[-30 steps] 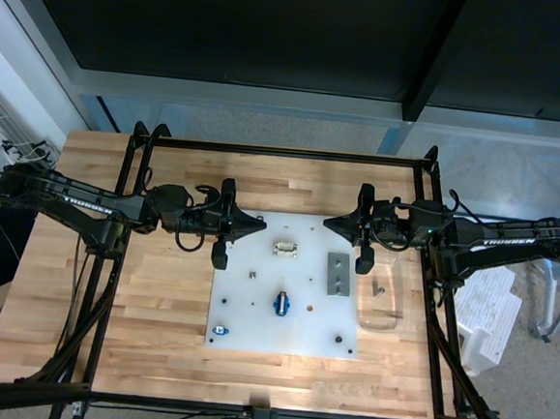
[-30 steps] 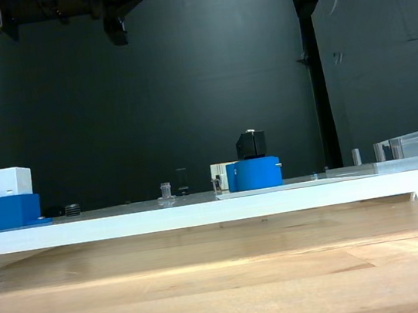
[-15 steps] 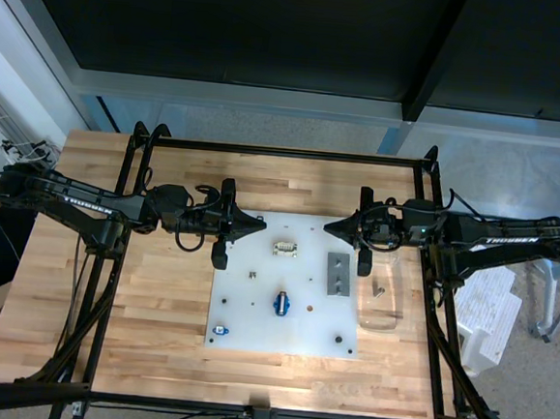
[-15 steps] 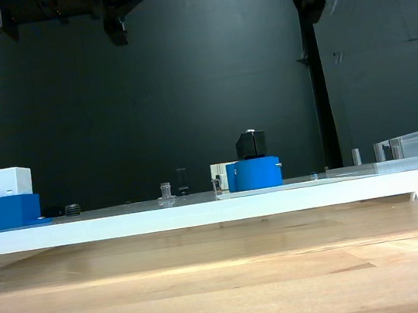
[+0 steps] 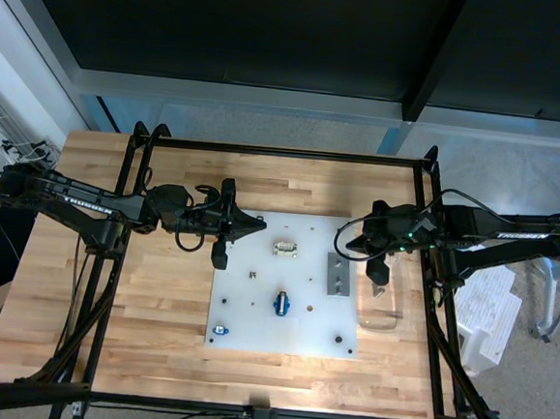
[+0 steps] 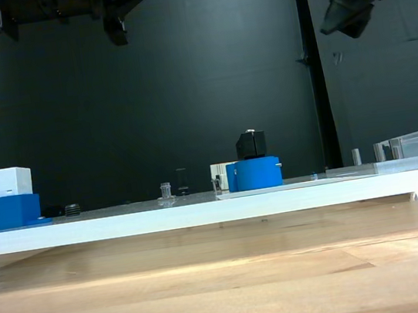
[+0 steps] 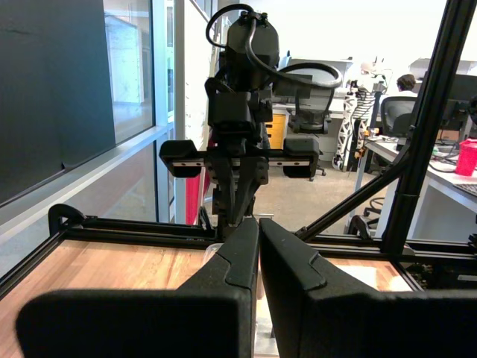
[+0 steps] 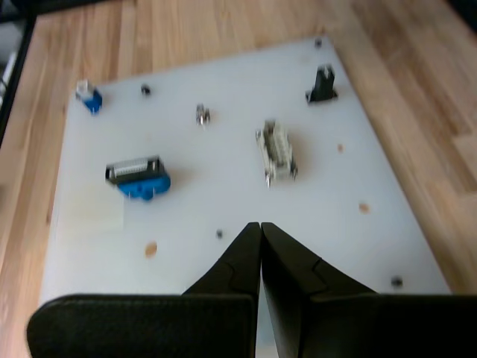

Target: Pick the 16mm cylinder and install on the taskboard

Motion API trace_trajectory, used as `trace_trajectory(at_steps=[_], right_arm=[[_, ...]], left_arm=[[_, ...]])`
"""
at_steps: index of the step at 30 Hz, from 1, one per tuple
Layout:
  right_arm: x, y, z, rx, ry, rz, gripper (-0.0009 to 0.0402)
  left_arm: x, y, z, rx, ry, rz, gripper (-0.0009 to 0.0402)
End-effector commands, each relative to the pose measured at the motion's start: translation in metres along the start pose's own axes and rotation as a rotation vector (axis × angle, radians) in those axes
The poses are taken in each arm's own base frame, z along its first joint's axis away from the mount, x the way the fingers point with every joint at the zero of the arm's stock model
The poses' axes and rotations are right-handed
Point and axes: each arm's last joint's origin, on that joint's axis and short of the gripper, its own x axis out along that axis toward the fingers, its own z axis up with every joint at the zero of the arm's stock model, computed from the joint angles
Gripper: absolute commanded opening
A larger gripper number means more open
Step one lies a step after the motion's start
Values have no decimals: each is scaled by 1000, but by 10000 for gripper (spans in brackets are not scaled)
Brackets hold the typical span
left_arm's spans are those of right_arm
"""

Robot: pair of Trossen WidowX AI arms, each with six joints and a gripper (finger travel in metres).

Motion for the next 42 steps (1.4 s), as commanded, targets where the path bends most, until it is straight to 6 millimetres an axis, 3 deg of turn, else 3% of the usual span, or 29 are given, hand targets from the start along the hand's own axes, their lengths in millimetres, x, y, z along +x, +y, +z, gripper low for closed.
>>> trace_trajectory(at_steps=[1, 17, 42], right_arm=[[-2, 0, -5, -10, 61, -7, 0], [-4, 6, -24, 13, 252, -23, 0], [19, 10, -36, -5, 485, -71, 0]], left_arm=[[0, 0, 0, 0, 0, 0, 1], [0, 0, 0, 0, 0, 0, 1], [0, 0, 0, 0, 0, 0, 1]])
